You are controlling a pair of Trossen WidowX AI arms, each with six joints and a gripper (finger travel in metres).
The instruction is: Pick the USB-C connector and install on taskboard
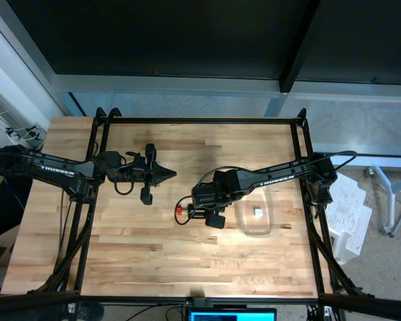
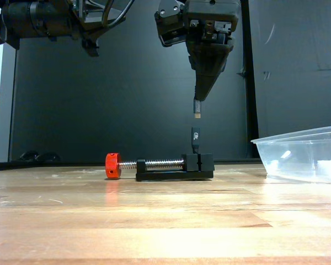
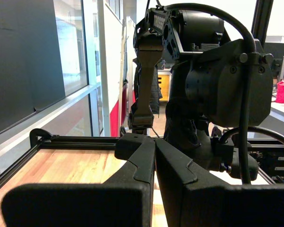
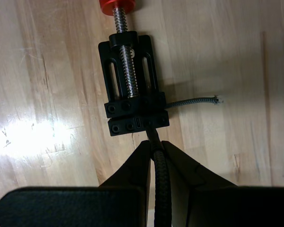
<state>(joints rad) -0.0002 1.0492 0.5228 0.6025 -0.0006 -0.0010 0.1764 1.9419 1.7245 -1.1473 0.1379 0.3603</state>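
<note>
Low view: the right gripper (image 2: 197, 98) hangs point-down, its fingers clamped on the connector (image 2: 197, 109), whose pale tip sticks out just below the fingertips. Straight under that tip, with a clear gap between, stands the dark post (image 2: 195, 139) of the taskboard (image 2: 174, 167). The red knob (image 2: 113, 165) sits well off to one side of the gripper, at the far end of the screw. Nothing is seated yet.

Right wrist view: the braided cable (image 4: 160, 189) runs back between the fingers. The tip sits over the taskboard's end block, just beside a small slot. You cannot tell whether it is truly in line.

Left gripper (image 3: 154, 158): fingers together, nothing held, up high and well apart from the taskboard.

Risks, as judged:
- If you descend slightly off line, the tip lands on the block face or the post and does not enter.
- The fingers grip a thin round body, so a side load could tilt or slide the connector.
- Whether the taskboard is fastened down is not visible. If it is loose, a hard push could shift it.
</note>
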